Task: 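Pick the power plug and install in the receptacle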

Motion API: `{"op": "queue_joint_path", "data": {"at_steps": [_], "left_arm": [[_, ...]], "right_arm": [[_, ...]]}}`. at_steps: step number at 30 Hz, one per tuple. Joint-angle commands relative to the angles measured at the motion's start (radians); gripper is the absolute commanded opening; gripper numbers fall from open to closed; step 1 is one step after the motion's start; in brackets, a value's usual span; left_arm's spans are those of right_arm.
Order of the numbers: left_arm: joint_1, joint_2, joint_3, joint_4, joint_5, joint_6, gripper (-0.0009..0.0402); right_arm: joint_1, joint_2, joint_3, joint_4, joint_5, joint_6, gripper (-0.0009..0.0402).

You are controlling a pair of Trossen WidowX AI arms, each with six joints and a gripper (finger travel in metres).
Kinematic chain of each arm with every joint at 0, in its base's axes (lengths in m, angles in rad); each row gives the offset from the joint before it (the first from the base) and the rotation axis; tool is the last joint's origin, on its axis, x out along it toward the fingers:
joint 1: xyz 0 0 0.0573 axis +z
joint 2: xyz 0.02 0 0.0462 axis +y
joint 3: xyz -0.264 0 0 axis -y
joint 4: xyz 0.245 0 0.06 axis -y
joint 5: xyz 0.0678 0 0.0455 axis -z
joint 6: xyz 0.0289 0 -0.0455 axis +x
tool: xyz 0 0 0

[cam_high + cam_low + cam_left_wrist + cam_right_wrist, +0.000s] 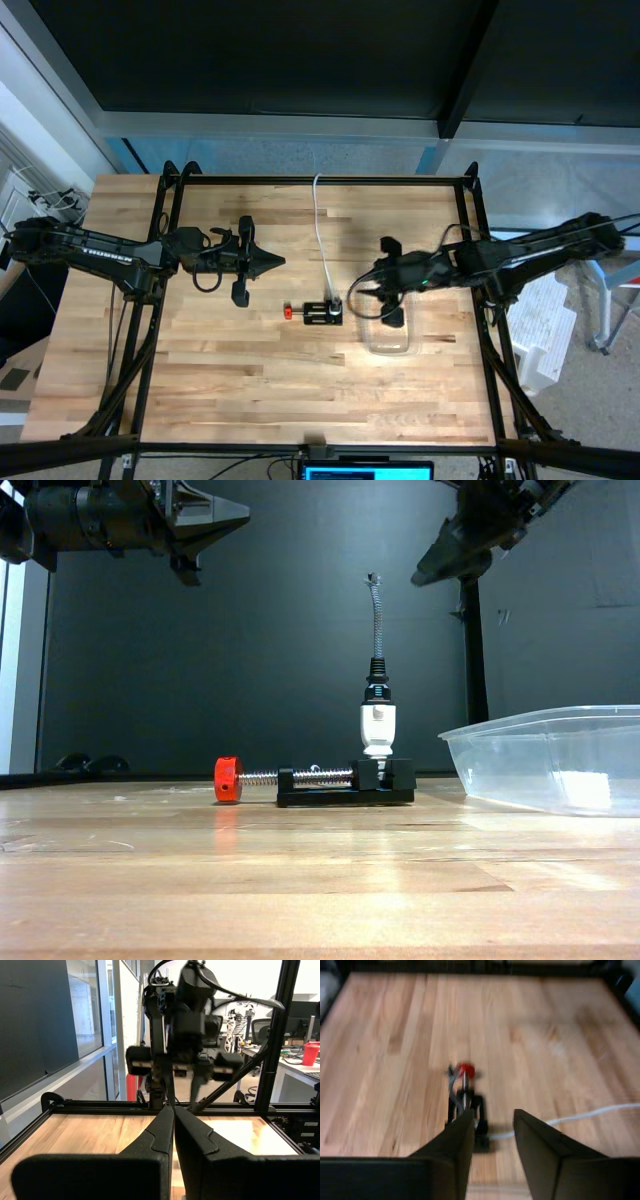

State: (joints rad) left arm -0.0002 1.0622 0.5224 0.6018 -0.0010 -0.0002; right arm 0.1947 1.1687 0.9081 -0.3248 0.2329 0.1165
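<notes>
The receptacle (378, 726), a small white socket, stands upright clamped in a black vise (346, 781) with a red knob (228, 779). Its white cable (320, 225) runs toward the table's far edge. The power plug does not show in any view. My right gripper (358, 292) hangs high above the vise and slightly right of it, open with nothing between its fingers (461, 1132); below it lie the vise (465, 1102) and cable (580, 1115). My left gripper (276, 262) floats high over the table's left half, shut and empty, its fingers (165, 1122) pressed together.
A clear plastic tray (500, 752) sits on the table right of the vise, with a small whitish piece (586, 788) in it. In the high view the tray (388, 345) lies partly under the right arm. A black frame borders the wooden table (250, 390).
</notes>
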Motion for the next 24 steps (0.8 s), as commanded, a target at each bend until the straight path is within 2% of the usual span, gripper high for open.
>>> {"op": "queue_joint_path", "data": {"at_steps": [1, 3, 4, 7, 12, 19, 20, 24], "left_arm": [[0.000, 0.000, 0.000, 0.000, 0.000, 0.000, 0.0000], [0.000, 0.000, 0.000, 0.000, 0.000, 0.000, 0.0000], [0.000, 0.000, 0.000, 0.000, 0.000, 0.000, 0.0000], [0.000, 0.000, 0.000, 0.000, 0.000, 0.000, 0.0000], [0.000, 0.000, 0.000, 0.000, 0.000, 0.000, 0.0000], [0.000, 0.000, 0.000, 0.000, 0.000, 0.000, 0.0000], [0.000, 0.000, 0.000, 0.000, 0.000, 0.000, 0.0000], [0.000, 0.000, 0.000, 0.000, 0.000, 0.000, 0.0000]], "right_arm": [[-0.017, -0.075, -0.073, 0.115, -0.001, -0.024, 0.0045], [-0.031, -0.113, -0.105, 0.166, -0.007, -0.042, 0.0016], [-0.041, -0.129, -0.117, 0.184, -0.025, -0.054, 0.0001], [-0.068, -0.172, -0.152, 0.246, -0.068, -0.063, 0.0006], [-0.079, -0.229, -0.215, 0.383, -0.069, -0.104, -0.0001], [-0.117, -0.291, -0.297, 0.536, -0.079, -0.104, 0.0000], [-0.121, -0.299, -0.308, 0.551, -0.088, -0.104, 0.0000], [-0.161, -0.315, -0.334, 0.600, -0.173, -0.103, 0.0000]]}}
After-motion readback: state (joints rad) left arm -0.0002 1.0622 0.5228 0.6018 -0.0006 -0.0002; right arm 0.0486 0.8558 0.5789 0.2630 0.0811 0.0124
